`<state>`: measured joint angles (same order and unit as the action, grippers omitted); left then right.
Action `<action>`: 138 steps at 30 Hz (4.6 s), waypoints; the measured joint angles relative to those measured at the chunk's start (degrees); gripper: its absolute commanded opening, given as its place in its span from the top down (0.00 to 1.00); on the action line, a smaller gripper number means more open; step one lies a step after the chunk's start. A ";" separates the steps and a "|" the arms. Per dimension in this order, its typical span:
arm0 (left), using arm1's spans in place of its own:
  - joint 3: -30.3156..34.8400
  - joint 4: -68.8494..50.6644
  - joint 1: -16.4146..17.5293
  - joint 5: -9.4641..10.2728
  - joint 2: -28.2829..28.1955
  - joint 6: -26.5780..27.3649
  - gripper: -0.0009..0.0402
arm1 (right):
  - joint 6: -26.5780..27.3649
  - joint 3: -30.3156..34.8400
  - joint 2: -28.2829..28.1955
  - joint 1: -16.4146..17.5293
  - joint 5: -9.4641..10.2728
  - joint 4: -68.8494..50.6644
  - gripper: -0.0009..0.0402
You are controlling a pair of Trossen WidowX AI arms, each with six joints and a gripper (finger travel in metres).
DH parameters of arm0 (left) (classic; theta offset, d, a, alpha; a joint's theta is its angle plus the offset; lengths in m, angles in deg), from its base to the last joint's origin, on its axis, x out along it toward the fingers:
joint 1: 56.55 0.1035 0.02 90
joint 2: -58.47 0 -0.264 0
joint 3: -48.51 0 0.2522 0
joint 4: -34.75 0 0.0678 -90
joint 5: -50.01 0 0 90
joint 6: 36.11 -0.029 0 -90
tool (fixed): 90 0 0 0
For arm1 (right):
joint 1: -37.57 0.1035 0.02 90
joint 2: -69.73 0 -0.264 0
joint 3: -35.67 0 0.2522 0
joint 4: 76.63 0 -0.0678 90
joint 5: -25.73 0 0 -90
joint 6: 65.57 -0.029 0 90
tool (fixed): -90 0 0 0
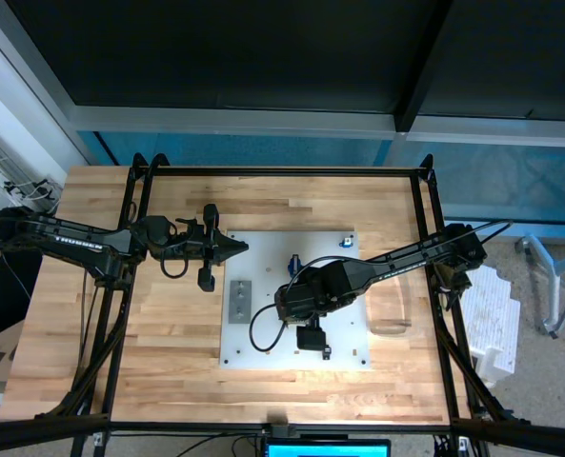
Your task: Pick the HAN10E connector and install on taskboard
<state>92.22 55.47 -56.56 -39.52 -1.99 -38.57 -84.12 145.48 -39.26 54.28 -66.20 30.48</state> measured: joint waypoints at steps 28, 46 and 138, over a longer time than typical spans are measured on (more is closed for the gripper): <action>0.00 0.02 0.00 0.00 0.00 0.02 0.98 | 15.98 -24.00 32.04 -13.09 0.00 26.43 0.68; -0.02 0.02 0.00 0.00 0.00 0.02 0.98 | 17.86 -45.46 46.84 -17.79 0.57 60.48 0.98; 0.00 0.02 0.00 0.00 0.00 0.00 0.98 | 14.58 -61.66 49.77 -17.70 2.38 85.59 0.98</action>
<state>92.22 55.49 -56.56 -39.52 -1.99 -38.57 -69.54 83.82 10.51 36.58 -63.82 116.07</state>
